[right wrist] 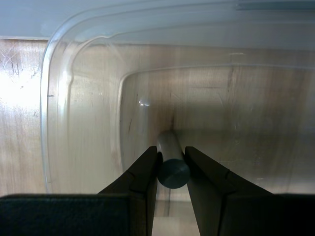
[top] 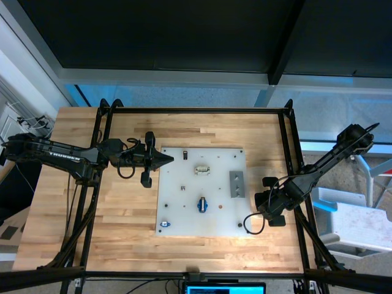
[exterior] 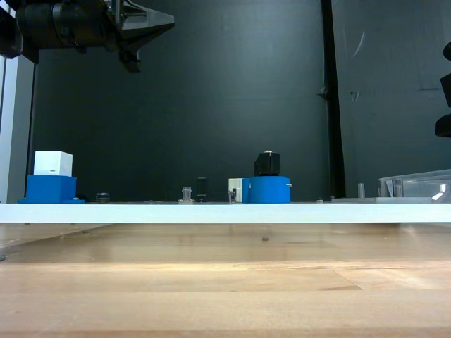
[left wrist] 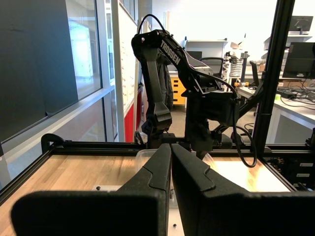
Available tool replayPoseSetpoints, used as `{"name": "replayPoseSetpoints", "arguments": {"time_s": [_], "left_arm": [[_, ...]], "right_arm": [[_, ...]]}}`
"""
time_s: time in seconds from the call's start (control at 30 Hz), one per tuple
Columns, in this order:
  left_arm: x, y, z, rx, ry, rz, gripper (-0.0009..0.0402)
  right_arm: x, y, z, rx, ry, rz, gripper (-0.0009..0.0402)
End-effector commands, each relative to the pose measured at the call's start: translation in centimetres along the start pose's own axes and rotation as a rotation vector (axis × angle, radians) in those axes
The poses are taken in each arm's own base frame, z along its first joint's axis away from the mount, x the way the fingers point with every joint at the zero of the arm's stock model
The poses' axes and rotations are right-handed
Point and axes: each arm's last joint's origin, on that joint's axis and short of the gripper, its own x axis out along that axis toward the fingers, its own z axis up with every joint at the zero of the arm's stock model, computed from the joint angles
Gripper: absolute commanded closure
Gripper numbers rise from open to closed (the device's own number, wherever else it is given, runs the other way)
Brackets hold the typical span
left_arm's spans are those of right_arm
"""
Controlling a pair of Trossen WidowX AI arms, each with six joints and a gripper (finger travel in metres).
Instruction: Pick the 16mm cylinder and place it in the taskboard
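Note:
The 16mm cylinder [right wrist: 172, 158] is a short dark-grey metal rod inside a clear plastic tray [right wrist: 55, 98]. My right gripper [right wrist: 171, 168] is shut on it, one finger pressed to each side. I cannot tell whether the rod rests on the tray floor or hangs above it. In the high view the right gripper [top: 270, 207] points down just right of the taskboard [top: 184, 211], a white square plate. My left gripper [top: 165, 158] hovers shut and empty over the board's left edge, high above it in the low view [exterior: 153, 24].
On the board stand a grey metal block [top: 237, 184], a blue fitting [top: 202, 205], a beige connector [top: 203, 169] and a blue-and-white part [top: 165, 225] at the near-left corner. A black frame [top: 196, 111] rings the wooden table. The tray [exterior: 419, 184] sits right of the board.

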Motion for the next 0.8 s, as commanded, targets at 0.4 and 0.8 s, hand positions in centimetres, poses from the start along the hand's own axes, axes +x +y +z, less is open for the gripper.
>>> {"name": "replayPoseSetpoints", "arguments": {"time_s": [0.4,0.8], "left_arm": [[0.0,0.0,0.0,0.0,0.0,0.0,0.0393],[0.0,0.0,0.0,0.0,0.0,0.0,0.0393]], "right_arm": [[-0.8,-0.1,0.0,0.004,-0.018,0.025,0.037],[-3.9,0.0,0.8,0.006,-0.032,0.031,0.037]]}}
